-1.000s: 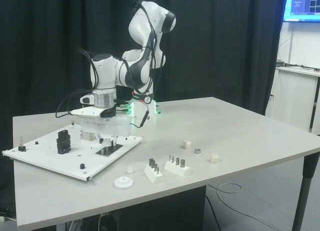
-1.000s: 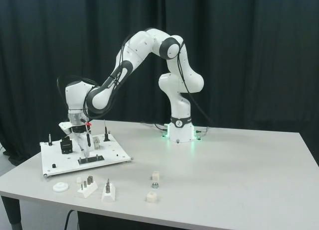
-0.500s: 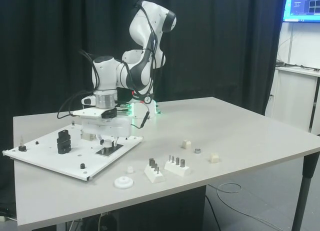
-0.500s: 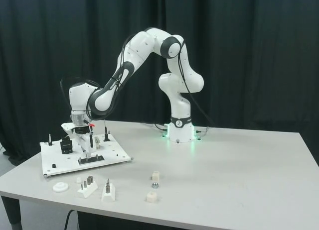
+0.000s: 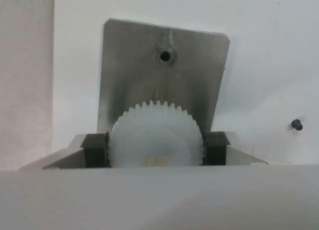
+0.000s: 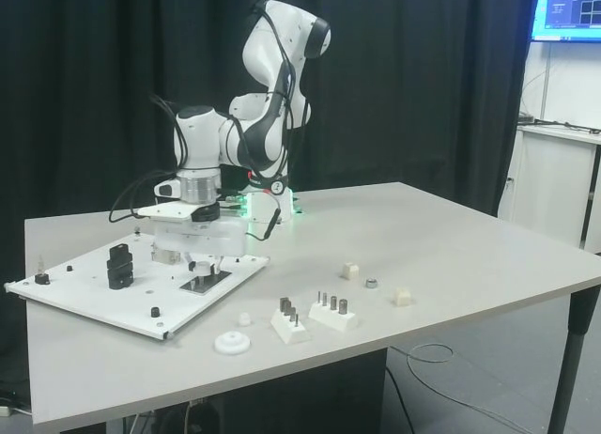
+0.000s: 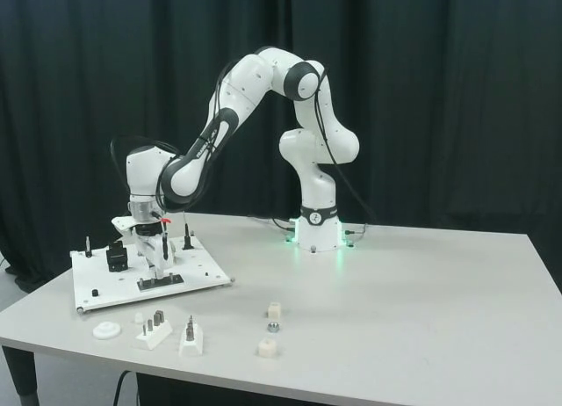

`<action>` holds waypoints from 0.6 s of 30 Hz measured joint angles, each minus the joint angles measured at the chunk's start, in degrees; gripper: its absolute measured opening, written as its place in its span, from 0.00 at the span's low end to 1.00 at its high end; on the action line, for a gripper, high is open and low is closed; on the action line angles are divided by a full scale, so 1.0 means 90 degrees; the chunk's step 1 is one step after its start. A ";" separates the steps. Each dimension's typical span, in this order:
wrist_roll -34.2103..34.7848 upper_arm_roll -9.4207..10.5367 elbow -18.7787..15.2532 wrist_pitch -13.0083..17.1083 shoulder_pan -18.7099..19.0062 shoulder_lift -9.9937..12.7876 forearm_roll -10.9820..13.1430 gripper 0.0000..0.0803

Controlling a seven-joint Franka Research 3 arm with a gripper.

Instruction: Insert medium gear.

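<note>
White gear (image 5: pixel 156 135) clamped in gripper (image 5: pixel 156 149), above metal plate (image 5: pixel 162 73).
Arm has shifted sideways over plate; gear not yet inserted, prob. aligning w/ hole (image 5: pixel 164 56).

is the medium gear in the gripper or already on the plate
In the gripper: the white gear sits clamped between both black fingertips, above the grey plate.

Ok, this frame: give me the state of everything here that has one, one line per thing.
gripper: shut on the medium gear, above the metal plate.
medium gear: held between the fingers, not yet inserted.
metal plate: flat on the white board, hole empty.
white board: flat on the table.
large gear: lying loose on the table, untouched.
</note>
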 joint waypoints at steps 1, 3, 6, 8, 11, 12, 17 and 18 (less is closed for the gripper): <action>-0.0003 0.0000 -0.0009 0.0018 0.0001 0.0000 0.0000 0.50; -0.0004 0.0000 -0.0021 0.0046 0.0002 0.0000 0.0000 0.50; -0.0004 0.0002 -0.0033 0.0074 0.0004 0.0000 0.0000 0.50; -0.0004 0.0004 -0.0040 0.0094 0.0006 0.0000 0.0000 0.50; -0.0004 0.0013 -0.0051 0.0142 0.0008 0.0003 0.0000 0.50; -0.0004 0.0016 -0.0056 0.0164 0.0009 0.0003 0.0000 0.50; -0.0004 0.0037 -0.0067 0.0252 0.0009 0.0005 0.0005 0.50; -0.0004 0.0042 -0.0068 0.0271 0.0009 0.0006 0.0006 0.50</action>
